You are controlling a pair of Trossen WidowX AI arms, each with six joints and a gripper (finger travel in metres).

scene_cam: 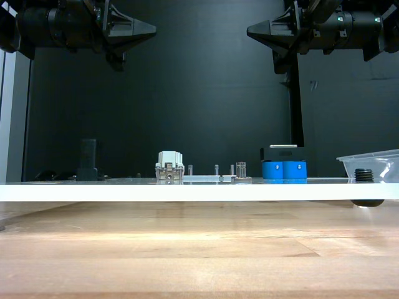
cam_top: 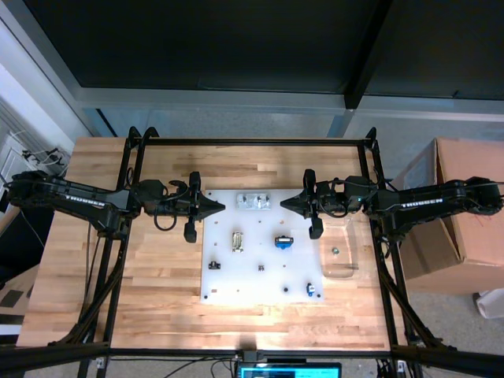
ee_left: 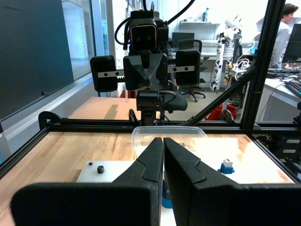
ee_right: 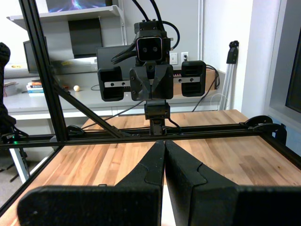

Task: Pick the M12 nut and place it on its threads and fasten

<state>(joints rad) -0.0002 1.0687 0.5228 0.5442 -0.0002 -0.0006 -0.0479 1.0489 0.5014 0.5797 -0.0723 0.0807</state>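
The small silver nut [cam_top: 335,251] lies free inside the clear tray [cam_top: 351,272], just right of the white board [cam_top: 236,287]. The black ribbed stud [scene_cam: 363,175] stands bare at the board's near right edge, its ribs showing. My left gripper [cam_top: 223,207] hovers high over the board's far left part, shut and holding nothing. My right gripper [cam_top: 282,202] hovers high over the far right part, also shut and holding nothing. The two point at each other, tips apart. Both are well above the board in the low view, the left gripper [scene_cam: 154,28] and the right gripper [scene_cam: 248,28].
A blue connector block [cam_top: 283,241], a silver fitting [cam_top: 237,240] and a clear block [cam_top: 254,202] stand on the board. A black frame [cam_top: 252,142] rings the wooden table. A cardboard box [cam_top: 457,213] sits off the table's right side.
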